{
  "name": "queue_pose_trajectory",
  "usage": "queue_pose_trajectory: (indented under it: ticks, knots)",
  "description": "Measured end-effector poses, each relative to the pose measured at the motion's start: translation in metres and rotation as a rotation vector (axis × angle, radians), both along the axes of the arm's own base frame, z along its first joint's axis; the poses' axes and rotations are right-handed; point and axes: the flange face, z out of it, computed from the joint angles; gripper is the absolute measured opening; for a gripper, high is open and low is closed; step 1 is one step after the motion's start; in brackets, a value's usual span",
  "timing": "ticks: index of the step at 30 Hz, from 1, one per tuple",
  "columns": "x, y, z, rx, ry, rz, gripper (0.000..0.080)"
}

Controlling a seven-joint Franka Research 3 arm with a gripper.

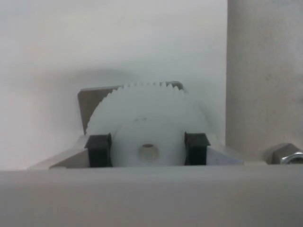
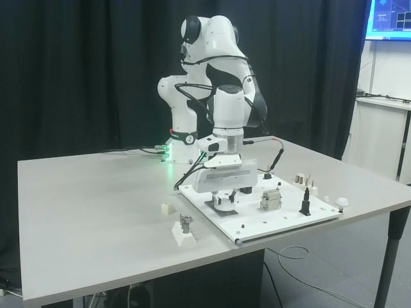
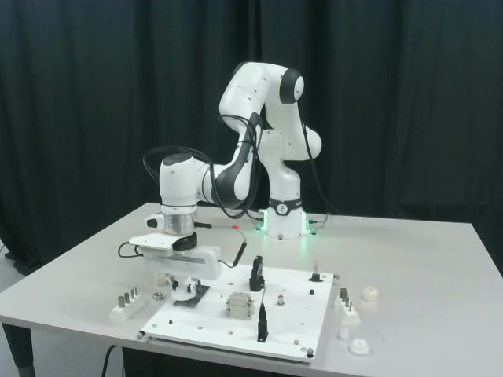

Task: Insert large gear.

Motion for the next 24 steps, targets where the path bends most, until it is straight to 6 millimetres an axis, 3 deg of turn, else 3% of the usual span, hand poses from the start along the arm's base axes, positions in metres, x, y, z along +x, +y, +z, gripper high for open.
queue_pose_trajectory:
  ticks: [24]
  knots:
    - [-0.0013,0.0064,-0.0003,0.018,0.023,0.013,0.033]
